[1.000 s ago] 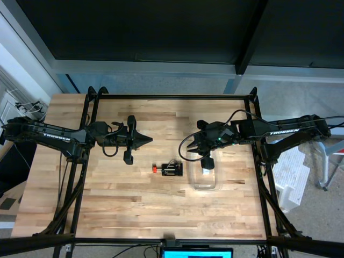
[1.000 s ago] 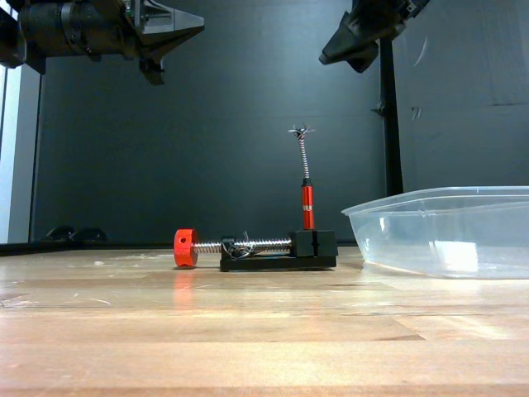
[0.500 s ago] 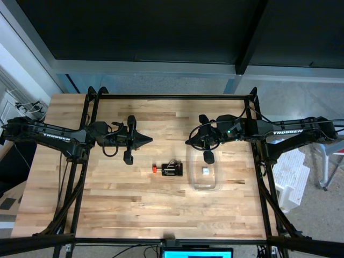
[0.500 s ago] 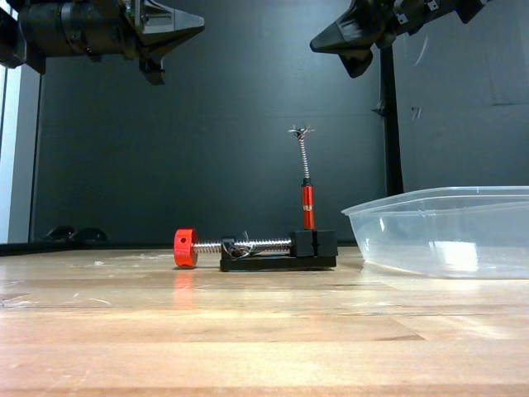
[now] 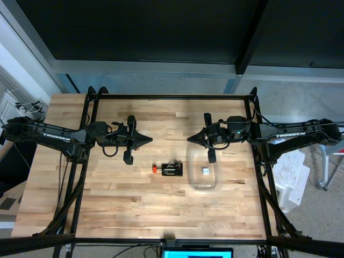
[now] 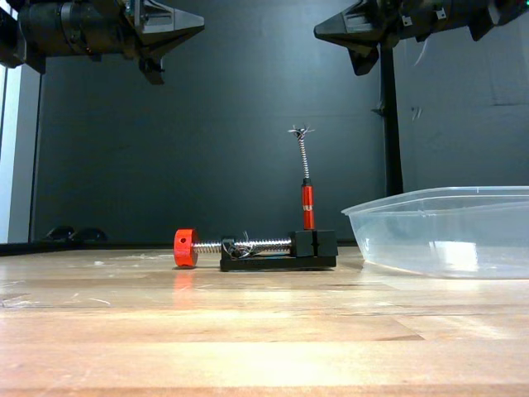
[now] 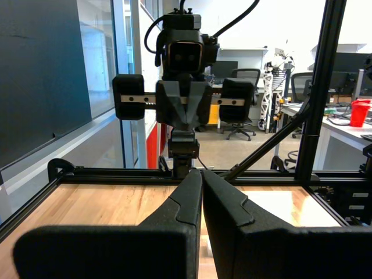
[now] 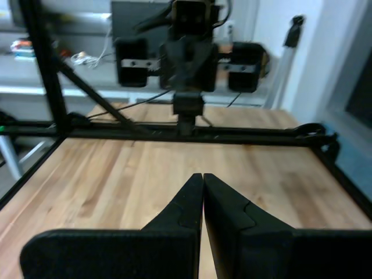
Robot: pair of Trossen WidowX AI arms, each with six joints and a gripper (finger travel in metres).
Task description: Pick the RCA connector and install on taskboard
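The taskboard (image 5: 173,171) is a small black block in the middle of the table, with a red stub (image 6: 185,247) on a threaded rod at its left end. A red-bodied RCA connector (image 6: 307,205) with a spring tail stands upright on the block's (image 6: 277,252) right end. My left gripper (image 5: 151,140) hangs high above the table, left of and behind the block, shut and holding nothing. My right gripper (image 5: 188,139) faces it from the right at the same height, also shut and holding nothing. Both wrist views show the fingertips pressed together, left (image 7: 201,171) and right (image 8: 202,174).
A clear plastic tray (image 5: 194,185) sits just right of the taskboard, under the right arm, with a small white piece (image 5: 205,170) inside. In the low view its wall (image 6: 446,240) rises beside the block. A black frame borders the wooden table.
The right gripper has risen from over the tray and swung level, now pointing left toward the left gripper. The left arm, taskboard and connector have not moved.
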